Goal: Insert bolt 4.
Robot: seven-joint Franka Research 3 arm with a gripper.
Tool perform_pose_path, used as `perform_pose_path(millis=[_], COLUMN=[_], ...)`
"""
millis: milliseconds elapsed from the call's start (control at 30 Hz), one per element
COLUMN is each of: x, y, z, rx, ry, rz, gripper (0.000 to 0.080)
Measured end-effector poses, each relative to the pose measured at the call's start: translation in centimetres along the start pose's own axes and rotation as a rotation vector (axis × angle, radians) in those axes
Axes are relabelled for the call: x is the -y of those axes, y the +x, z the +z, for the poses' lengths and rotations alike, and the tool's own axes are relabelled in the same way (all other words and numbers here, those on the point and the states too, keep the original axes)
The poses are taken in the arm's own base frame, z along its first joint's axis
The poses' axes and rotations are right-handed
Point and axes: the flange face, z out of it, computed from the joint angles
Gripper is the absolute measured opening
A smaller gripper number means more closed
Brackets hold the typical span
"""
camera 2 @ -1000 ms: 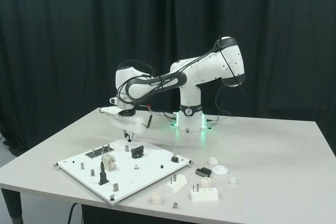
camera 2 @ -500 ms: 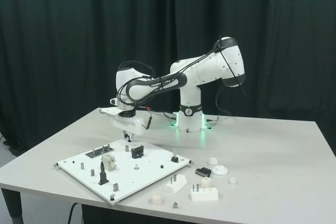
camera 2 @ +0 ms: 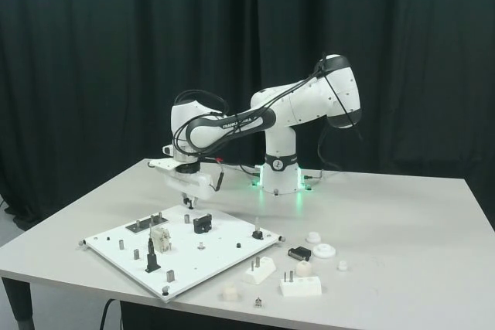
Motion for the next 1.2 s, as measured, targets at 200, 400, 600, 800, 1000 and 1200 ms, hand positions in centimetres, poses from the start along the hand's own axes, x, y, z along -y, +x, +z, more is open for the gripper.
perform_pose_path(millis=[200,400,600,800,1000,1200], x=[-0.01,-0.02,-0.02,-0.01,-0.01,0.00], y=[-0.01,-0.02,-0.04,-0.05,-0.06,-0.06], z=[0.00,0.00,0.01,0.04,0.05,0.06], rx=[0.000,0.001,0.002,0.002,0.002,0.002], ry=[-0.002,-0.006,-0.009,-0.010,-0.011,-0.011], rz=[-0.001,-0.002,-0.002,0.001,0.006,0.020], gripper=[0.0225,0.0225,0.0225,0.0225,0.0225,0.0225])
